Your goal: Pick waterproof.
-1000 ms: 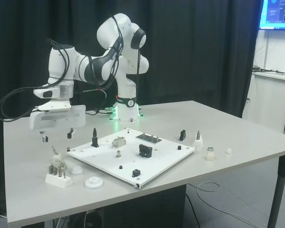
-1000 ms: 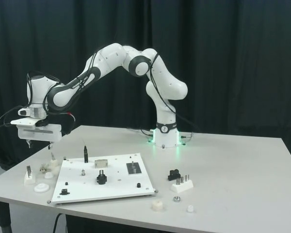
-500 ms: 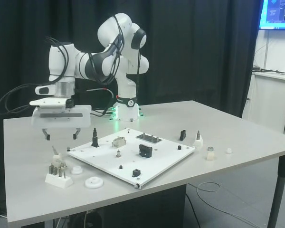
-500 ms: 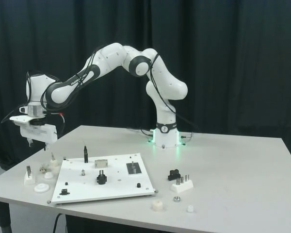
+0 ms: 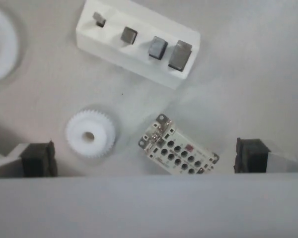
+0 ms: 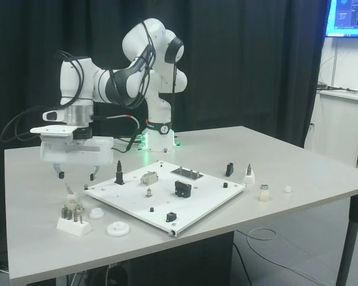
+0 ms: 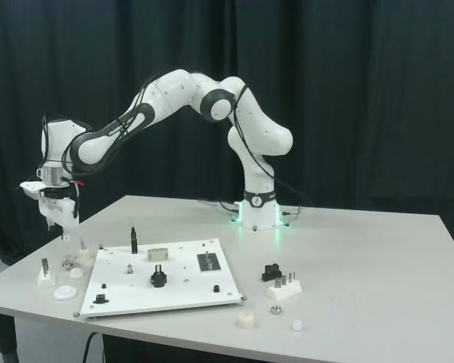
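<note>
Our gripper hangs above the grey table with its fingers spread wide and nothing between them. In the wrist view, the waterproof connector, a white block with rows of dark holes, lies tilted on the table between the two fingertips; we think it is untouched. Just beside it we see a small white gear. Near both stands a white holder with four grey pegs. Further off, we see the white board with small black parts.
</note>
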`<action>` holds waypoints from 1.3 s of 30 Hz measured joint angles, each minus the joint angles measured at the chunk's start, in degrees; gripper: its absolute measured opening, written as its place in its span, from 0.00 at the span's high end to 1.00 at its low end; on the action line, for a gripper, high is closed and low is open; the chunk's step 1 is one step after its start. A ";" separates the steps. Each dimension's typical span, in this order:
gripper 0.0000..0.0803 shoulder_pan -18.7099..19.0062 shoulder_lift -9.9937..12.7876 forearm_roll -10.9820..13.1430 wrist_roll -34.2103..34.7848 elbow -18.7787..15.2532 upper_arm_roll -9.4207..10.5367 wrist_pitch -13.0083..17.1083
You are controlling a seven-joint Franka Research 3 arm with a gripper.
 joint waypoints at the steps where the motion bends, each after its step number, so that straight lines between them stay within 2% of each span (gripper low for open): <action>1: 0.00 -0.01 0.10 0.12 1.23 0.00 0.00 0.07; 7: 0.00 -0.08 0.63 0.39 10.83 -0.02 -0.05 0.46; 15: 0.00 -0.45 0.89 0.39 14.42 -0.07 -0.14 0.45; 25: 0.00 -1.23 1.13 0.39 30.23 -0.10 -0.23 0.42; 39: 0.00 -1.29 2.27 0.39 31.71 -0.08 -0.23 1.44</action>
